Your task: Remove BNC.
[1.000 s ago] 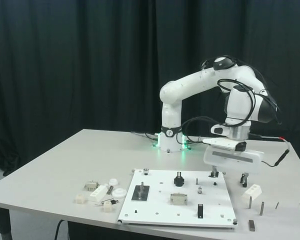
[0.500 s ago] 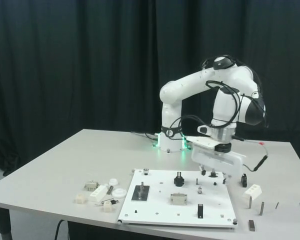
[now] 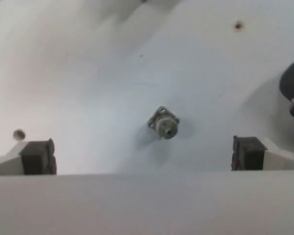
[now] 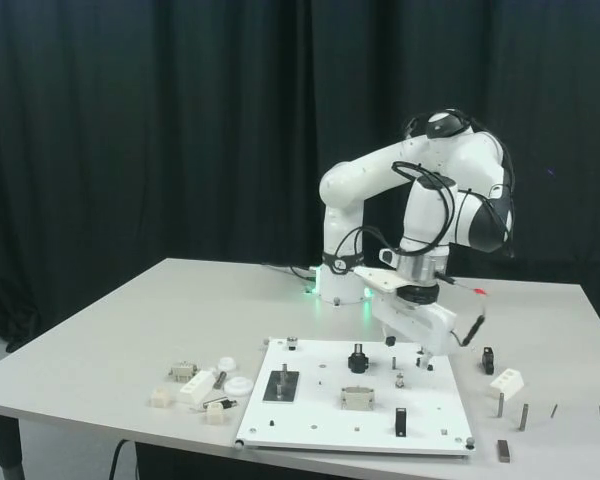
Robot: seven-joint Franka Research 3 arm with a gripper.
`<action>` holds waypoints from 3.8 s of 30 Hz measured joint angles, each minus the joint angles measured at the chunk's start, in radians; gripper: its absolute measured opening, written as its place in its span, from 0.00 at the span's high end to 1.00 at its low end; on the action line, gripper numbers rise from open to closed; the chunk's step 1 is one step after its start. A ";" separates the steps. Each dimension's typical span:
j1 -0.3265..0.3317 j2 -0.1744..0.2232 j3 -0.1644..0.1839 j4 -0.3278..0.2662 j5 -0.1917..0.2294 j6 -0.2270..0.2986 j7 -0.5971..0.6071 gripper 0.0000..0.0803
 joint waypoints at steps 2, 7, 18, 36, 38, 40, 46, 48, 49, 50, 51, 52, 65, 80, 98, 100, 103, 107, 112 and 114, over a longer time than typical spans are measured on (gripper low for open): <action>-0.001 0.000 0.000 -0.008 0.006 0.002 0.042 0.00; -0.002 0.000 0.000 -0.027 0.032 0.015 0.130 0.00; -0.004 -0.001 0.018 -0.066 0.100 0.068 0.183 0.00; -0.016 -0.004 0.084 -0.082 0.154 0.103 0.183 0.00; -0.017 -0.004 0.091 -0.082 0.154 0.111 0.182 0.00; -0.018 -0.004 0.097 -0.083 0.154 0.118 0.181 0.00; -0.022 -0.006 0.109 -0.084 0.154 0.127 0.174 0.00; -0.023 -0.007 0.111 -0.084 0.154 0.128 0.168 0.00; -0.023 -0.008 0.112 -0.084 0.154 0.128 0.164 0.00; -0.024 -0.010 0.113 -0.085 0.154 0.129 0.160 0.00; -0.024 -0.011 0.113 -0.085 0.154 0.129 0.157 0.00; -0.025 -0.012 0.114 -0.085 0.154 0.129 0.154 0.00; -0.026 -0.017 0.124 -0.088 0.160 0.129 0.132 0.15; -0.026 -0.009 0.122 -0.095 0.185 0.120 0.114 0.80; -0.028 -0.009 0.123 -0.095 0.188 0.120 0.098 0.83; -0.028 -0.009 0.123 -0.095 0.188 0.120 0.085 0.83; -0.028 -0.009 0.123 -0.094 0.188 0.120 0.056 0.83; -0.028 -0.009 0.123 -0.094 0.188 0.121 -0.005 0.84; -0.029 -0.009 0.124 -0.094 0.192 0.121 -0.072 0.84; -0.030 -0.009 0.124 -0.094 0.194 0.121 -0.087 0.84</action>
